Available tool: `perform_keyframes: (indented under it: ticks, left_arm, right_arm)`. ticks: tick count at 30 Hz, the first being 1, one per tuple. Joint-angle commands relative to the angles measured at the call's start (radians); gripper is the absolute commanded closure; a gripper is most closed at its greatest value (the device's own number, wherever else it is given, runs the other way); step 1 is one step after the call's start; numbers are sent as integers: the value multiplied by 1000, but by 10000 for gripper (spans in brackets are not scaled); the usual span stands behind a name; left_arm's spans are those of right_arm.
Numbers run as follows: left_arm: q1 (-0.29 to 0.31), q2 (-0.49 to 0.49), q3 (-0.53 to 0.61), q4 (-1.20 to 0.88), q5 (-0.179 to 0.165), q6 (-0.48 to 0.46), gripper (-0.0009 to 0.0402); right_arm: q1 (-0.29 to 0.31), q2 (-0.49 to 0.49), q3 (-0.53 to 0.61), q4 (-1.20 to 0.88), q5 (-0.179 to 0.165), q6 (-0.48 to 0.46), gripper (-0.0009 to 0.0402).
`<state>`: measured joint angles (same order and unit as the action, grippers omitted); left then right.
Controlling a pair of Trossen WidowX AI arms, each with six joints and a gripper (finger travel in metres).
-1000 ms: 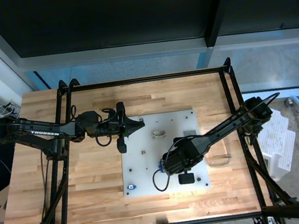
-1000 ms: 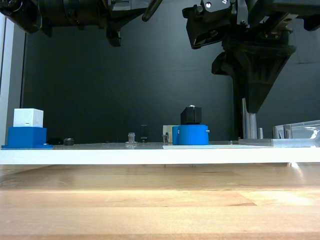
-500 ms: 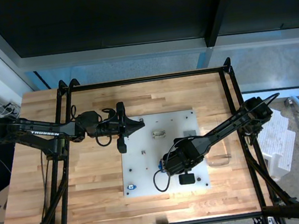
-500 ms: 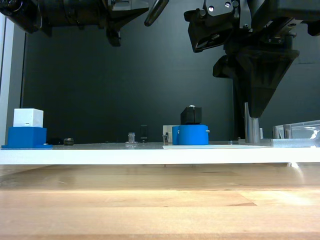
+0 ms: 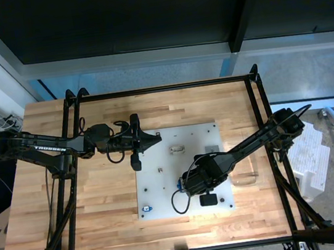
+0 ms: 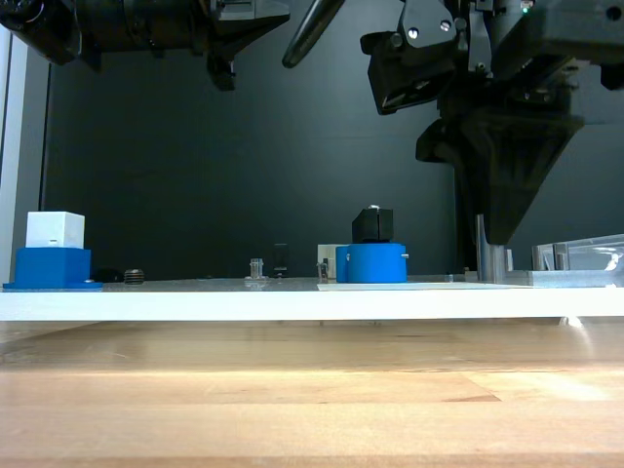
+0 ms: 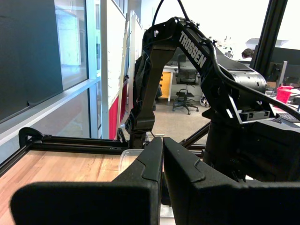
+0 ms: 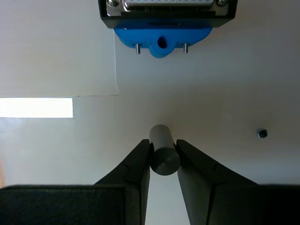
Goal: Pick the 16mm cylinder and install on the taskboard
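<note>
The 16mm cylinder [image 8: 164,157] is a short grey metal peg, and my right gripper [image 8: 162,143] is shut on it, pointing straight down at the white taskboard [image 8: 225,93]. In the low view the cylinder [image 6: 490,257] stands upright under the right gripper [image 6: 492,234], its lower end at the taskboard [image 6: 195,292] surface. From above, the right gripper [image 5: 191,185] hides the peg over the taskboard [image 5: 158,191]. My left gripper [image 5: 156,138] hovers at the board's far left edge, its fingers [image 7: 154,159] pressed together and holding nothing.
A blue fitting with a black-and-grey connector [image 8: 161,40] lies just beyond the peg. A blue round fitting [image 6: 373,261] and a white cube on a blue base [image 6: 54,252] stand on the board. A clear tray [image 5: 245,171] lies right of the board.
My right gripper has moved down with the cylinder, so less of the peg shows above the board. The left arm has stayed still.
</note>
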<state>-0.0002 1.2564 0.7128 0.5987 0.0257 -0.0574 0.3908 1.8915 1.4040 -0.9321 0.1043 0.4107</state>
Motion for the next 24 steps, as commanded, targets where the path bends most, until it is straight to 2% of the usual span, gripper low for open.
perform_keyframes:
  ticks: [1, 12, 24]
  left_arm:
    - [0, 0, 0, 0, 0, 0, 393]
    - [0, 0, 0, 0, 0, 0, 393]
    - [0, 0, 0, 0, 0, 0, 393]
  right_arm:
    - [0, 0, -22, 35, -1, 0, 382]
    - [0, 0, -46, 66, 0, 1, 369]
    - [0, 0, -46, 74, 0, 1, 280]
